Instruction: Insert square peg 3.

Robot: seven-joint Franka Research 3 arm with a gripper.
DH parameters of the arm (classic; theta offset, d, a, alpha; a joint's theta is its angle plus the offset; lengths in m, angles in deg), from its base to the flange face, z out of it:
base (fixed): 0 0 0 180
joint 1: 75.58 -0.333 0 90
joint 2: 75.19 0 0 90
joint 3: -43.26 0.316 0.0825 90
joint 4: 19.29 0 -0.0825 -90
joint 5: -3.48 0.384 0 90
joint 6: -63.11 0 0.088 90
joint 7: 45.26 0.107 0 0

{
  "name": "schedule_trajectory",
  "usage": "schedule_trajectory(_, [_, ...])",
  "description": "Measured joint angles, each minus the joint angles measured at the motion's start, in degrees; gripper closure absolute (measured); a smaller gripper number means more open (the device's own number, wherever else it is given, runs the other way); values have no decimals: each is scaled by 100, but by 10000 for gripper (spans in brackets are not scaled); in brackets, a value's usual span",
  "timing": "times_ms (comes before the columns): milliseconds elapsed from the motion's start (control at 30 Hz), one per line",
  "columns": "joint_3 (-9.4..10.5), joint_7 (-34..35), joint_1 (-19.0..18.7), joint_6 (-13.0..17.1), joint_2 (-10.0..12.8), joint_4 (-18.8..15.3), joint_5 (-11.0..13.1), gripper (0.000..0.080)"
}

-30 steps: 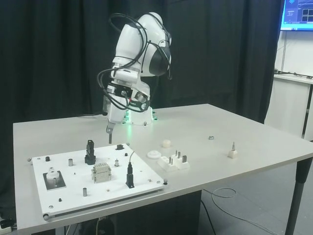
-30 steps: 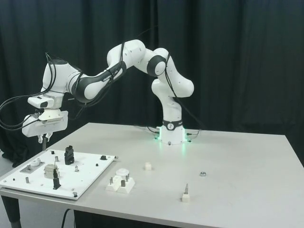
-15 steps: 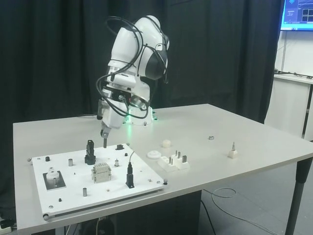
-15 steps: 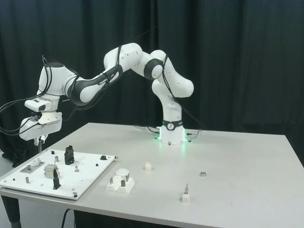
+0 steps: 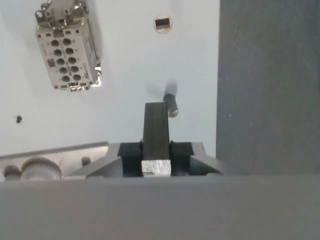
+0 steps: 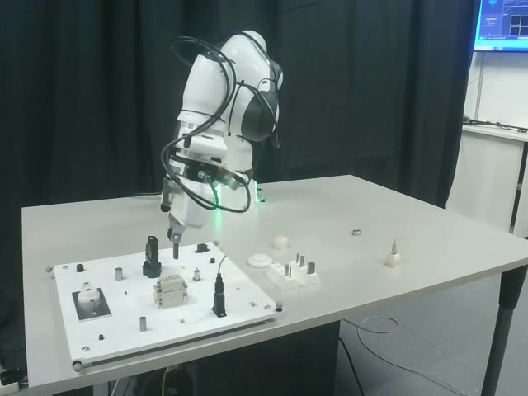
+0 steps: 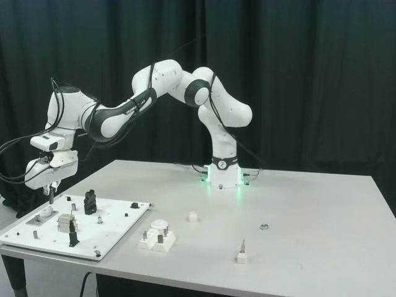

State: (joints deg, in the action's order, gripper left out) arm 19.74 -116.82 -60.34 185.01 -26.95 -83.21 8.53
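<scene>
My gripper (image 5: pixel 156 152) is shut on a square peg (image 5: pixel 156 131), a black bar with a grey metal end that points down from between the fingers. In the first room view the gripper (image 6: pixel 176 237) hangs just above the white board (image 6: pixel 239 280), beside the far black connector (image 6: pixel 151 256). From the second room view the gripper (image 7: pixel 50 190) is over the board's (image 7: pixel 117 226) far left part. The wrist view shows a small square hole (image 5: pixel 162 23) in the board ahead of the peg tip and a short grey pin (image 5: pixel 171 105) close beside it.
The board carries a grey multi-pin connector (image 5: pixel 67 47), a black plug (image 6: pixel 219 297) and a white knob on a grey plate (image 6: pixel 89 299). On the grey table (image 6: pixel 412 214) stand a white peg stand (image 6: pixel 291 273), a white disc (image 6: pixel 260 261), a nut (image 6: pixel 356 232) and a pin block (image 6: pixel 393 256).
The arm has swung left over the board and come lower, carrying the peg with it. Nothing on the board or table has moved.
</scene>
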Motion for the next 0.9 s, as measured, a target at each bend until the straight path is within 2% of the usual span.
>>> schedule_trajectory(367, [16, -50, 52, -84, 241, 208, 37, 691])
schedule_trajectory(900, [151, -104, 304, -93, 762, 686, 282, 691])
